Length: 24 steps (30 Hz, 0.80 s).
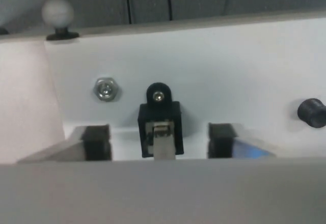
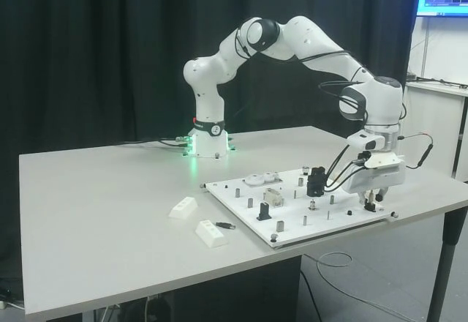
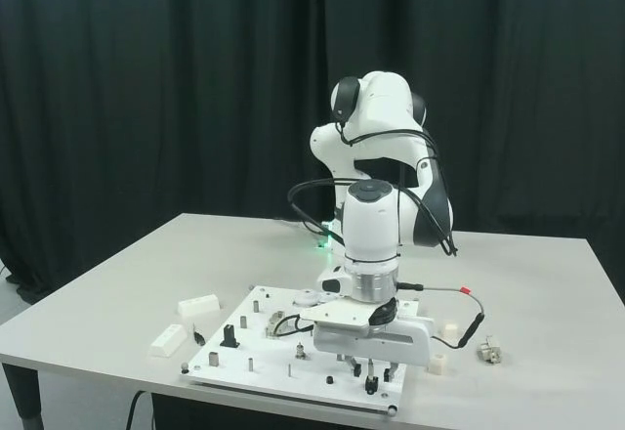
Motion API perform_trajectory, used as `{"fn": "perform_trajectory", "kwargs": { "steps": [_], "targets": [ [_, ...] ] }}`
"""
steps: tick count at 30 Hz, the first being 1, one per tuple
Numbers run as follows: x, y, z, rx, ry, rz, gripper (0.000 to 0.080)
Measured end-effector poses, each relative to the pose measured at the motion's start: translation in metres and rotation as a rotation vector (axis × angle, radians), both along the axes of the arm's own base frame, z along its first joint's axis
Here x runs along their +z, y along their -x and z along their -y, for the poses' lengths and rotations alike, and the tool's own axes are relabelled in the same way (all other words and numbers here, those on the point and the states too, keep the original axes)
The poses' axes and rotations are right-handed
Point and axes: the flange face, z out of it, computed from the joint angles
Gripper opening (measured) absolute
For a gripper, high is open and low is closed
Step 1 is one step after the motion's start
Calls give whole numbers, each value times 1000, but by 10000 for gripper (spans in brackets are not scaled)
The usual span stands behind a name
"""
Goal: Remove Ethernet.
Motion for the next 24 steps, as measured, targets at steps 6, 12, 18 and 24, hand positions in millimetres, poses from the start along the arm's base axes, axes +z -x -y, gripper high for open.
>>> {"fn": "perform_trajectory", "kwargs": {
  "steps": [6, 12, 18, 24],
  "targets": [
    [0, 0, 0, 0, 1, 1, 332],
    [0, -1, 1, 0, 3, 0, 133],
    [0, -1, 1, 0, 3, 0, 133],
    [0, -1, 1, 0, 3, 0, 80]
  ]
}}
